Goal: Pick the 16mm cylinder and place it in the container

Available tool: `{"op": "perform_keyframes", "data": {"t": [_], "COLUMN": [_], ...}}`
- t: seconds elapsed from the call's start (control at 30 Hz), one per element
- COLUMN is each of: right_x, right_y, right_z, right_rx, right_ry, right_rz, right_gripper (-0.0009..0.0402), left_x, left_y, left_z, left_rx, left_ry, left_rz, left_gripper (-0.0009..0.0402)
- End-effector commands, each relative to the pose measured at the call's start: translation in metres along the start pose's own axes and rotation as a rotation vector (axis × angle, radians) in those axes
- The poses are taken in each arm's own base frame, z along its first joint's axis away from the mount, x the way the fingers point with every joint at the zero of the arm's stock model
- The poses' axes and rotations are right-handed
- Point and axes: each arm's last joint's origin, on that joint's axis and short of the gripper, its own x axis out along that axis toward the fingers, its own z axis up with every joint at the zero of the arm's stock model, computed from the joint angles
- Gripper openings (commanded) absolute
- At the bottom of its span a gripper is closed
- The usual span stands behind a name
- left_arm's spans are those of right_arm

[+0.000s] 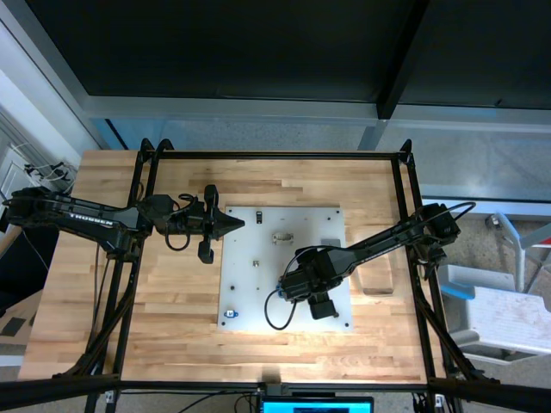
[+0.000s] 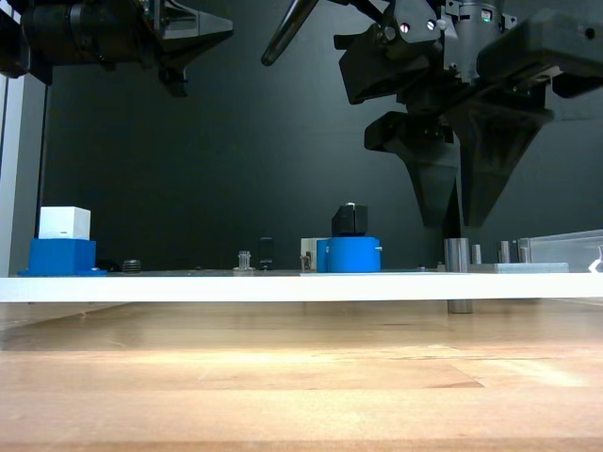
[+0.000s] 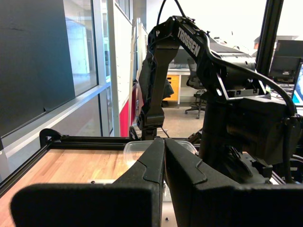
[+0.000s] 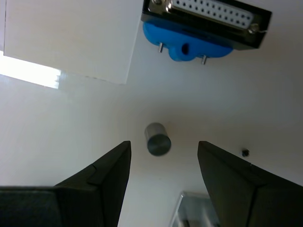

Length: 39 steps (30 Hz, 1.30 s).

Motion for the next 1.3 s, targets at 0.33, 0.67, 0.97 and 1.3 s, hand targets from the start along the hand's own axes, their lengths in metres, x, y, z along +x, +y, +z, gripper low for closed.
{"op": "perform_keyframes", "data": {"t": [0.33, 0.67, 0.97, 1.3], "right_x": [0.009, 0.017, 0.021, 0.023], "right_y": [0.002, 0.002, 0.001, -0.002], "right_z": [-0.003, -0.005, -0.006, -0.006], "right_rx": [-0.001, 0.017, 0.023, 0.033], "right_ry": [-0.009, -0.011, -0.023, -0.023], "right_rz": [0.005, 0.028, 0.031, 0.045], "right_gripper": [0.0188, 0.0188, 0.0188, 0.0178], "left_x": [0.0, 0.0, 0.0, 0.0], "left_y": [0.0, 0.0, 0.0, 0.0], "left_z": [0.0, 0.0, 0.0, 0.0], "left_rx": [0.0, 0.0, 0.0, 0.0], "left_ry": [0.0, 0.0, 0.0, 0.0], "left_rz": [0.0, 0.0, 0.0, 0.0], "left_gripper": [0.0, 0.0, 0.0, 0.0]}}
